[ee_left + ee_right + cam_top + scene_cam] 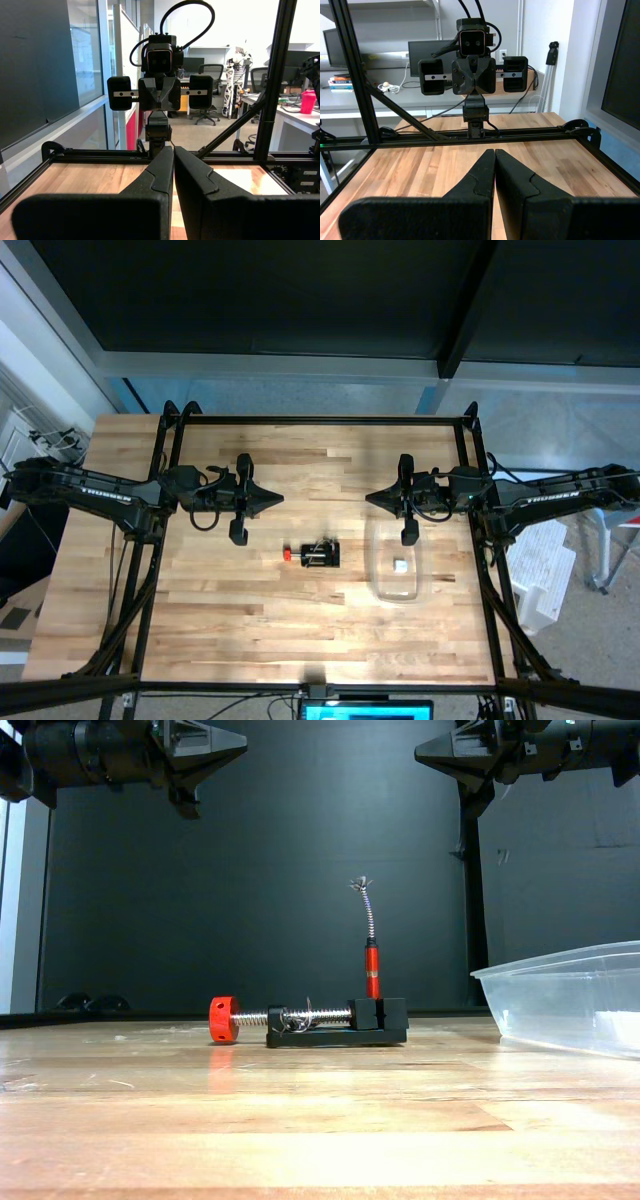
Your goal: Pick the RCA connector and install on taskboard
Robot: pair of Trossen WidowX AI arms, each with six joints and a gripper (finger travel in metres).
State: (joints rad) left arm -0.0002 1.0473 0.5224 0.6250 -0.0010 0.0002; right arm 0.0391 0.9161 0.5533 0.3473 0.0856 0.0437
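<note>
The RCA connector [371, 970] stands upright on the taskboard [320, 554] on the wooden surface [230, 620], well below and between the left claw [276, 499] and right claw [372, 499], both closed on nothing. The left arm [100, 495] reads "TROSSEN". Only the low view shows the connector's spring tail; only the high view shows the white piece [400, 565] in the clear tray [375, 575].

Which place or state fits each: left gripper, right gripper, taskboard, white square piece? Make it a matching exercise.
1 left gripper
2 right gripper
3 taskboard
4 white square piece

A in the clear tray
B raised, shut, nearer the tray
C on the table, red knob at one end
D raised, shut, farther from the tray

Pairs: 1-D; 2-B; 3-C; 4-A
</note>
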